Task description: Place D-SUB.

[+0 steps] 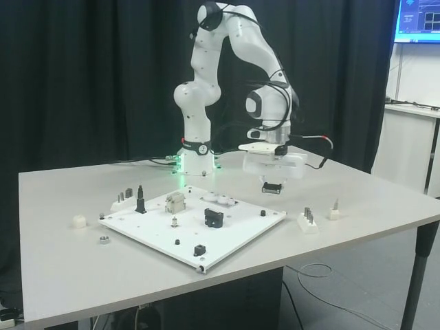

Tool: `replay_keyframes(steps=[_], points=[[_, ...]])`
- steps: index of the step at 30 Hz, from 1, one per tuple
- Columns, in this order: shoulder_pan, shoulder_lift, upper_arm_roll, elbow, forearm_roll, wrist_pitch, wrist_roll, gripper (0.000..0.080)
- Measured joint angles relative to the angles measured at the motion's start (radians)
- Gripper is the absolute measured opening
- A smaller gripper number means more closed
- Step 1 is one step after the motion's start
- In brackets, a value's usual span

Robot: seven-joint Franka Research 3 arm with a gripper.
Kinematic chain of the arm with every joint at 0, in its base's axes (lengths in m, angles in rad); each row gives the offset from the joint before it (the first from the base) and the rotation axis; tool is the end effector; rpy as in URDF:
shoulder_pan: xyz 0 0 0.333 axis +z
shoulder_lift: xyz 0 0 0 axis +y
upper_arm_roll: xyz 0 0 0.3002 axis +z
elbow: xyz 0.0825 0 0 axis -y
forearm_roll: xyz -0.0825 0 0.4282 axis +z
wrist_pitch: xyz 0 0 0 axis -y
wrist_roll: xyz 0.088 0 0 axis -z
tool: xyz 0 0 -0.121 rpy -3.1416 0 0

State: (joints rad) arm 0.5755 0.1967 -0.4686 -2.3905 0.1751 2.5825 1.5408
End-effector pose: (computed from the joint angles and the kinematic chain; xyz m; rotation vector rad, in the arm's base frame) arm 0.5240 0.0450 0.1808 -2.2046 2.2092 -0.0170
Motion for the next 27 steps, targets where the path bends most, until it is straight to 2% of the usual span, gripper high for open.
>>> replay_keyframes(steps=[6, 15, 20, 21, 27], points=[[0.024, 0.006, 0.019, -0.014, 0.0, 0.0, 0.01, 0.0381], [0.031, 0.023, 0.068, -0.021, 0.0, 0.007, 0.032, 0.0381], [0.032, 0.035, 0.089, -0.021, -0.015, 0.017, 0.035, 0.0381], [0.033, 0.036, 0.093, -0.021, -0.02, 0.018, 0.035, 0.0574], [0.033, 0.041, 0.108, -0.021, -0.035, 0.023, 0.046, 0.0574]])
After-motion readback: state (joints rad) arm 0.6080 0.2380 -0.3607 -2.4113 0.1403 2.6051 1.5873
